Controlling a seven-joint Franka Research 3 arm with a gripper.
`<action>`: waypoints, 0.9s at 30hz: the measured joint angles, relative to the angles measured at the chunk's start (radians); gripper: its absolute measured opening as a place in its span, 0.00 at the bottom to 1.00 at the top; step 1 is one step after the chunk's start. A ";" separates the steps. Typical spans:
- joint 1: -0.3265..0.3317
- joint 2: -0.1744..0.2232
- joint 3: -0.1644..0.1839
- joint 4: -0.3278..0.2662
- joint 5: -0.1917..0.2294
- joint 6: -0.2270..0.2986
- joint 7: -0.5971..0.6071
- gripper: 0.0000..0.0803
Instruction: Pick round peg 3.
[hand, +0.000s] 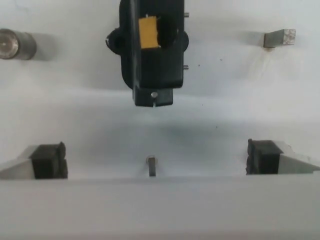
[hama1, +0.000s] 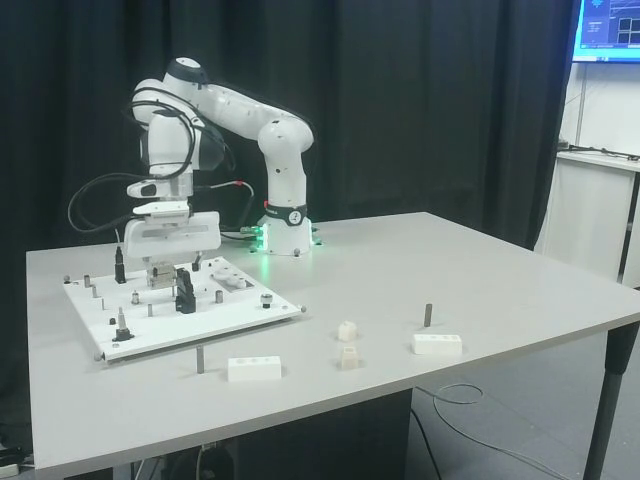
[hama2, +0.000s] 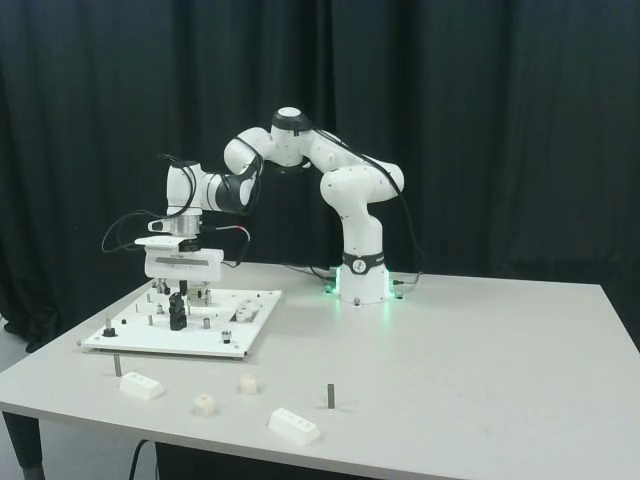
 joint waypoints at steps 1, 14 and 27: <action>0.000 0.000 0.002 0.000 0.000 -0.002 0.000 1.00; 0.000 0.001 0.019 0.010 0.000 -0.019 0.000 1.00; 0.002 0.001 0.041 0.014 0.000 -0.028 0.000 1.00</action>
